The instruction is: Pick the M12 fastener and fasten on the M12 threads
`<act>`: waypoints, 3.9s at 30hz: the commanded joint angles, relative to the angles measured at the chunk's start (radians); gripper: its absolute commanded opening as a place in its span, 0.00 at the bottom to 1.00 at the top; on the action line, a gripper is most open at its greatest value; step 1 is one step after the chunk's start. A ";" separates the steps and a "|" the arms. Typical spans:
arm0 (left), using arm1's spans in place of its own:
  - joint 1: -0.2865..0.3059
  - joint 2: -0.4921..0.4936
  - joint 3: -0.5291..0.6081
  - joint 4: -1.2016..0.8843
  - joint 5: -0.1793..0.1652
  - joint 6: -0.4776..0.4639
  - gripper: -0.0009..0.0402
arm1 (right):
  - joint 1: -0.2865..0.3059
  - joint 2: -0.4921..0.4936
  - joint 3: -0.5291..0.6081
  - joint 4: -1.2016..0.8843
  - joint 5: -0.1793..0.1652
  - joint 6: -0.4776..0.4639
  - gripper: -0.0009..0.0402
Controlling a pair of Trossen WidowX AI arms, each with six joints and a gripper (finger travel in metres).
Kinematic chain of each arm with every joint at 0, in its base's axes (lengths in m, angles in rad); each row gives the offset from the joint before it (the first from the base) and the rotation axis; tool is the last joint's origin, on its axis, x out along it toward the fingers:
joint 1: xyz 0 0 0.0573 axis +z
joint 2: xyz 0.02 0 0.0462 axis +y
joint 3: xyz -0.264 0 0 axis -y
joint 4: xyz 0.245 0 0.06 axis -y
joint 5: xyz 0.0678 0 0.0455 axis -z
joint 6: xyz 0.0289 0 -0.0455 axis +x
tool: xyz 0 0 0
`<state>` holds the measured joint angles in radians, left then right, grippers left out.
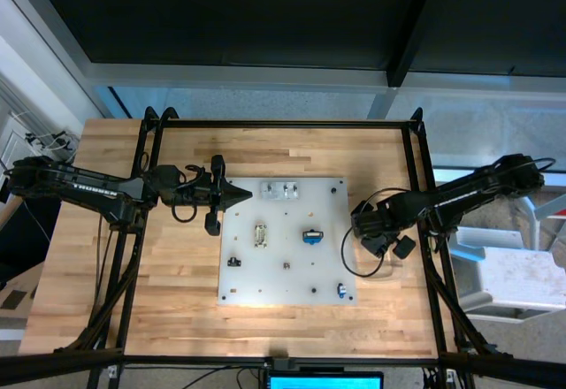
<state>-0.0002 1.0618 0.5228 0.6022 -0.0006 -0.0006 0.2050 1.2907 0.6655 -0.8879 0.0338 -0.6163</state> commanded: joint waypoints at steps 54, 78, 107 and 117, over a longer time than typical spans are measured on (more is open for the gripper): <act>0.000 0.000 0.000 0.000 0.000 0.000 0.02 | 0.288 0.790 1.093 -0.285 0.000 -0.414 0.02; 0.000 0.000 0.000 0.000 0.000 0.000 0.02 | 0.289 0.830 1.062 -0.224 -0.036 -0.414 0.02; 0.000 0.000 0.000 0.000 0.000 0.000 0.02 | 0.271 0.830 1.011 -0.147 -0.037 -0.409 0.02; 0.000 0.000 0.000 0.000 0.000 0.000 0.02 | 0.271 0.829 1.011 -0.147 -0.037 -0.084 0.02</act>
<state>-0.0002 1.0618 0.5228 0.6022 -0.0006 -0.0006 0.4755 2.1166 1.6772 -1.0344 -0.0044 -0.7536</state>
